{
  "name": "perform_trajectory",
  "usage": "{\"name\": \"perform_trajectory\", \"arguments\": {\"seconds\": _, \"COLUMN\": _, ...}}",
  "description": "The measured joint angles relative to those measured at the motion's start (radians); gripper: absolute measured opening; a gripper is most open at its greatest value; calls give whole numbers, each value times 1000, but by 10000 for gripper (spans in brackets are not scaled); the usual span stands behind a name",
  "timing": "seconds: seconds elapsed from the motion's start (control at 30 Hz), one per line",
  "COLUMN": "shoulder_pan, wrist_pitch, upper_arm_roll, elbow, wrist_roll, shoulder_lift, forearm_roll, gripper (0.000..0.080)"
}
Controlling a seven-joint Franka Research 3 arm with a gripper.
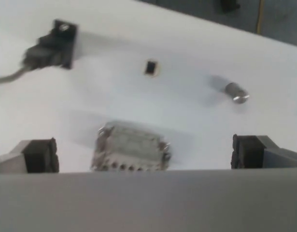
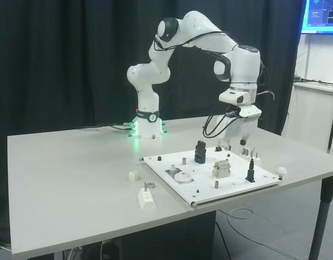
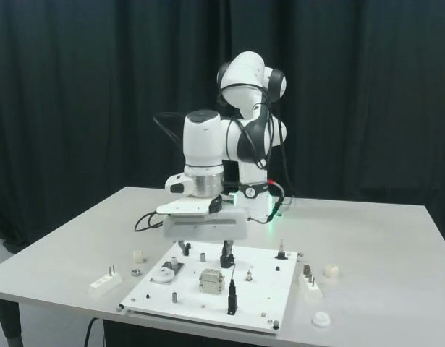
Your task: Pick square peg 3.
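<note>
Metal connector block [image 1: 131, 147] sits between the released gripper [image 1: 143, 154] fingers on the white board [image 1: 187, 111]; peg 3 not identifiable, approach stage.

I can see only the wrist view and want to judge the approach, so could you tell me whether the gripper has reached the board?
Observer: No, the gripper hangs above the white board, not on it.
Operator: Thank you. Does anything lie off the board?
Observer: Yes, a white block lies on the grey table beside one edge of the board.
Operator: And on the far side?
Observer: A white round cap sits on the table by the board's corner.
</note>
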Motion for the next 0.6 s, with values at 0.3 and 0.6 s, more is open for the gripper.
{"name": "perform_trajectory", "arguments": {"seconds": 0.3, "shoulder_pan": 53, "wrist_pitch": -16, "upper_arm_roll": 0, "elbow": -74, "wrist_roll": -12, "shoulder_lift": -72, "forearm_roll": -19, "gripper": 800}}
{"name": "perform_trajectory", "arguments": {"seconds": 0.6, "shoulder_pan": 123, "wrist_pitch": -1, "upper_arm_roll": 0, "elbow": -171, "wrist_roll": -18, "shoulder_lift": -148, "forearm_roll": -56, "gripper": 800}}
